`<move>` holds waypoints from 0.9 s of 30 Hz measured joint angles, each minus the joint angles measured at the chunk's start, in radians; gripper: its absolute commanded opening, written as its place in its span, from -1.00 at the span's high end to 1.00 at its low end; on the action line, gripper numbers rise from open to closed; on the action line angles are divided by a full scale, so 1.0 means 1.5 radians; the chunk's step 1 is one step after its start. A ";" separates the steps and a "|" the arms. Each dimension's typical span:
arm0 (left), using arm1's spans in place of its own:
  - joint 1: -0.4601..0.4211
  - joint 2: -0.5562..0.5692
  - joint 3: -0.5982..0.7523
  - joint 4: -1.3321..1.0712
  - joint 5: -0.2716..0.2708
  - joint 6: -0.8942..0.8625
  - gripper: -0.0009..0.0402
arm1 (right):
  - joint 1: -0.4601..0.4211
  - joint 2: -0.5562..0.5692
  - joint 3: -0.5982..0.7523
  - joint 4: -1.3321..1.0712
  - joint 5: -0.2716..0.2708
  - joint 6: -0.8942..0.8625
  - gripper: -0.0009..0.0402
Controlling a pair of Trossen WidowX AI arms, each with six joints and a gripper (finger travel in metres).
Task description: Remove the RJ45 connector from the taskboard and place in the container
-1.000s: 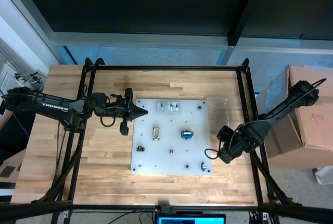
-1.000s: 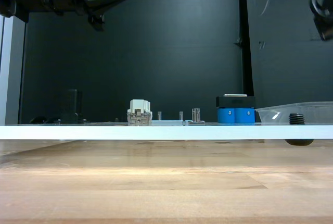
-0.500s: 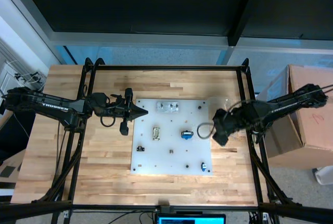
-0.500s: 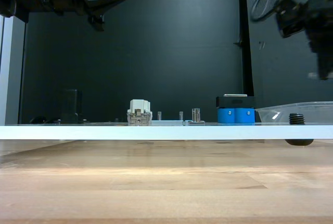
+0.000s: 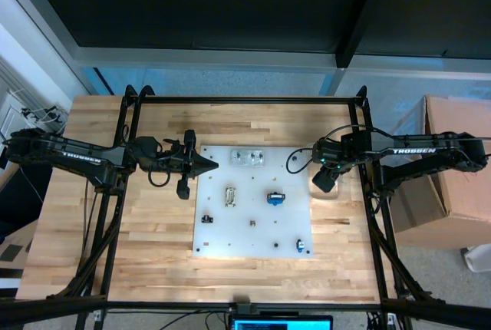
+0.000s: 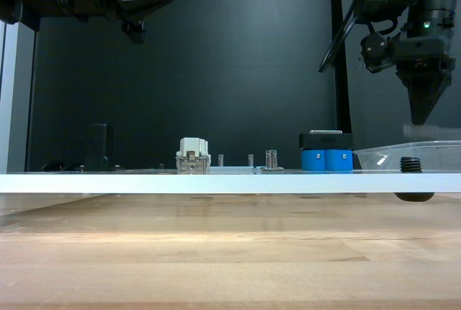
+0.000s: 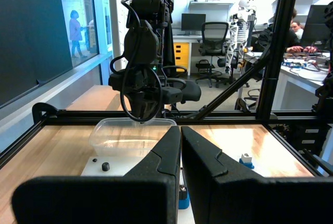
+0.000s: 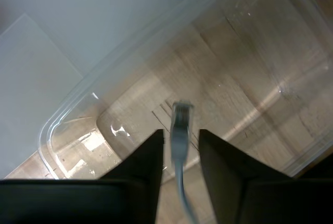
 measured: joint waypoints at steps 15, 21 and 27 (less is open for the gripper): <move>0.000 0.000 0.000 0.000 0.000 0.000 0.96 | 0.027 -0.016 0.026 0.098 -0.001 -0.131 -0.07; 0.000 0.000 0.000 0.000 0.000 0.000 0.96 | 0.070 -0.023 0.063 0.211 -0.001 -0.200 0.11; 0.000 0.000 0.000 0.000 0.000 0.000 0.96 | 0.098 -0.022 0.066 0.390 -0.032 -0.261 0.35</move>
